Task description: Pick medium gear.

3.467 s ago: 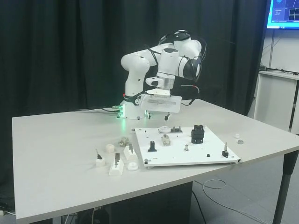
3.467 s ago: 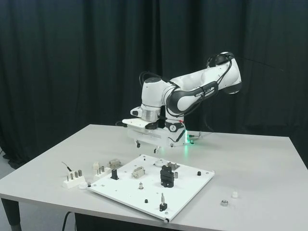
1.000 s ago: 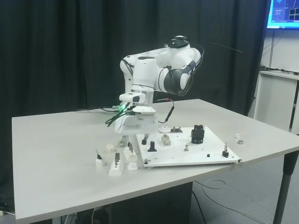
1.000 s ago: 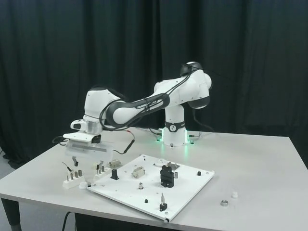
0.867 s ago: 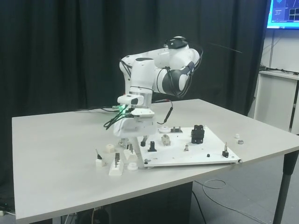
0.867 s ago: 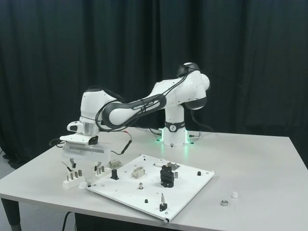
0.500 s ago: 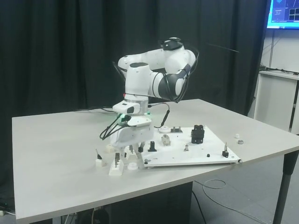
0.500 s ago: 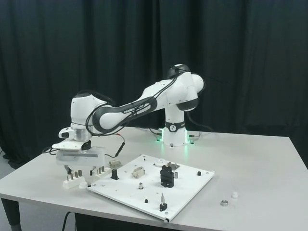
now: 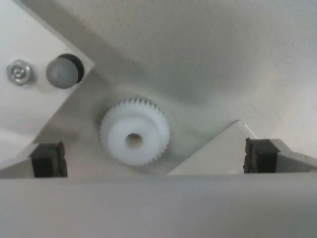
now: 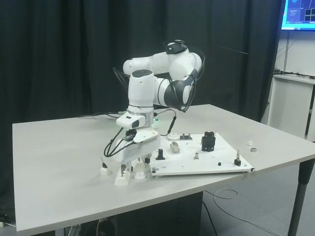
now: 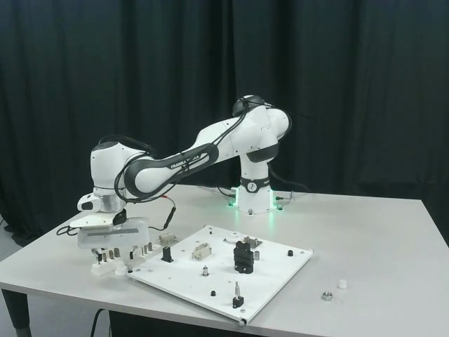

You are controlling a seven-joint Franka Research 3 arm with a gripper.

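Hovering right over the small white toothed plastic gear (image 9: 134, 137), the two-finger gripper (image 9: 147, 156) has its black pads spread wide. The gear lies flat on the grey tabletop (image 9: 208, 44), just off a corner of the white assembly board (image 10: 197, 162). I'd centre it, then drop straight down.

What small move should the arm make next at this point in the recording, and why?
Probably a short straight descent, then closing. In the wrist view the white toothed plastic gear lies flat on the grey table between the open hand, whose black finger pads stand wide apart on either side and clear of its teeth. The gear sits nearer one pad, so a slight sideways centring might help first.
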